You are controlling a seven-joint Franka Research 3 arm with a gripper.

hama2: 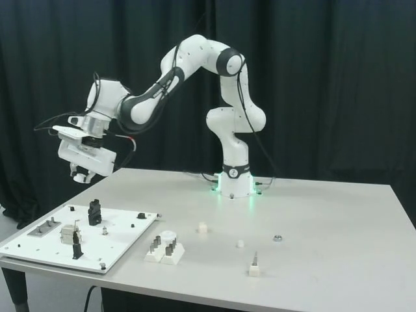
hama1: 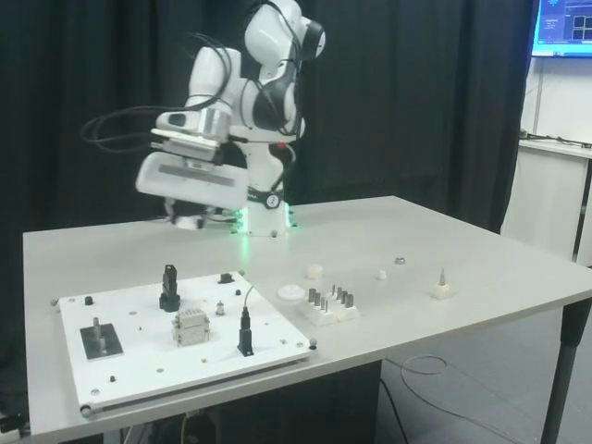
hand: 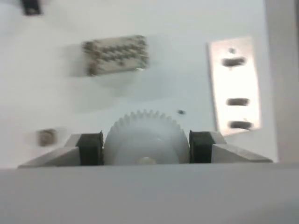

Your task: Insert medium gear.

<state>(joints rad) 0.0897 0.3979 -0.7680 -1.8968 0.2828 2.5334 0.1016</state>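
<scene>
black curtain (hama2: 325, 78) — grey table (hama2: 325, 214)

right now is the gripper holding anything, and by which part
Yes. The gripper holds the white medium gear, its two black finger pads pressed against opposite sides of the toothed rim, in the air above the white board.

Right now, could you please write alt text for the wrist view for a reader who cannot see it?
A white gear sits clamped between the gripper's two black fingertips, held above a white board. On the board below lie a grey multi-pin connector block and a slotted metal plate.
</scene>
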